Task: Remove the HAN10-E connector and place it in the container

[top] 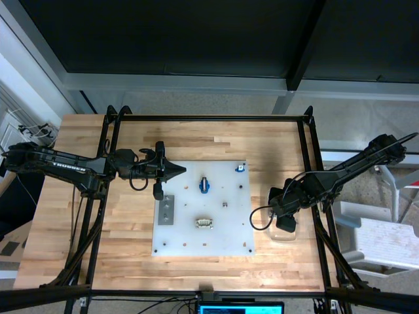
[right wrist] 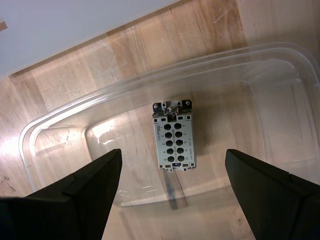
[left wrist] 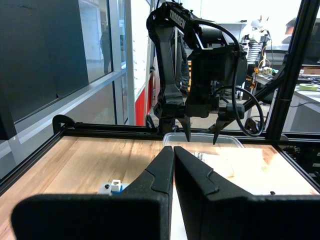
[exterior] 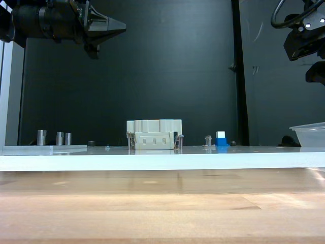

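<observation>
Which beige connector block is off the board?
The ten-hole block in the clear container, below the open right gripper; the other block sits on the board, which the shut left gripper hovers over.

Room and fixtures:

- A butcher-block wooden table top [top: 275, 261] fills the centre of the high view, enclosed by a black tubular frame [top: 209, 118].
- A dark panel [top: 196, 33] spans the top, above a strip of speckled grey floor [top: 196, 103].
- A white step unit [top: 386, 242] stands at the right edge.
- A lit monitor [top: 240, 307] sits at bottom centre.
- The left wrist view shows bright glazed partitions [left wrist: 112, 40].
</observation>
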Robot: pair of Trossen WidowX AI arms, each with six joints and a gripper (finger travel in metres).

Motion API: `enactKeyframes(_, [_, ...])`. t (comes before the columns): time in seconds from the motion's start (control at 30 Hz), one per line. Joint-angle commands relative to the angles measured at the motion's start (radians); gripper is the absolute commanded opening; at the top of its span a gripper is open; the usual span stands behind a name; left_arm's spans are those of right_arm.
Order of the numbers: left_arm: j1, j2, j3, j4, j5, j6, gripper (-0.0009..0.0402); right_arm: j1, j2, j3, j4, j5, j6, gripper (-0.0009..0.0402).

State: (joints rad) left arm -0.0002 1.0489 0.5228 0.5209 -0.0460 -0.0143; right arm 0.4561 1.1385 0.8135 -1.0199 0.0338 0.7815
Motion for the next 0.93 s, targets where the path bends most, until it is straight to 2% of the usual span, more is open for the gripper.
enactKeyframes(0.03, [0.0,0.0,0.0,0.0,0.0,0.0,0.0,0.0,0.0,0.0,0.0,0.0,0.0,0.0291])
enactKeyframes(0.93, [0.0,0.0,0.0,0.0,0.0,0.0,0.0,0.0,0.0,0.0,0.001,0.0,0.018,0.0291])
